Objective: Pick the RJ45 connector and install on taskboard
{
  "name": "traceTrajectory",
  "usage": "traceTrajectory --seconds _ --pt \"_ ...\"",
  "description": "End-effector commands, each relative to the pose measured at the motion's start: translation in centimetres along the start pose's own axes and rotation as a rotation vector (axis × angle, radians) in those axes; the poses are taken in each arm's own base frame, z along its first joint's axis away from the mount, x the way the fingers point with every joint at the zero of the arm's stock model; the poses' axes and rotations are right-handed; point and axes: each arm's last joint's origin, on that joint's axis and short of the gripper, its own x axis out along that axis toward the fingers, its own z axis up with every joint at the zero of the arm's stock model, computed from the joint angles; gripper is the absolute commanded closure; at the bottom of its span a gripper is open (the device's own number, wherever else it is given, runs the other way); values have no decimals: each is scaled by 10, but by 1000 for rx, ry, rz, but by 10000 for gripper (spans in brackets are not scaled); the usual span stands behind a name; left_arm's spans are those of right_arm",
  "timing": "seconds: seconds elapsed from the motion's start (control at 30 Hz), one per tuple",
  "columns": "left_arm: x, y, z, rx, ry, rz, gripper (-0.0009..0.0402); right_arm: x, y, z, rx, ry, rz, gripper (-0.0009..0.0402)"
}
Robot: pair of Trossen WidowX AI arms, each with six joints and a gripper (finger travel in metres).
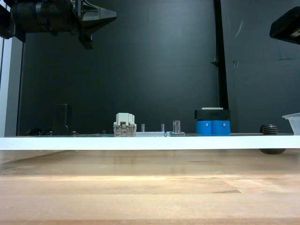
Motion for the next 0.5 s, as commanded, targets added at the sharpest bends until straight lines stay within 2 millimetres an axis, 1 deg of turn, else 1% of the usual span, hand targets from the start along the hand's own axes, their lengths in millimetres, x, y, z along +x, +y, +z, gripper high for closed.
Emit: traceTrajectory --seconds 0.03,0.5 --pt "0 0 0 0 0 0 393 2 0 -1 -2 -1 -1 393" --pt "0 0 0 0 0 0 393 15 0 -4 -23 1 -1 393"
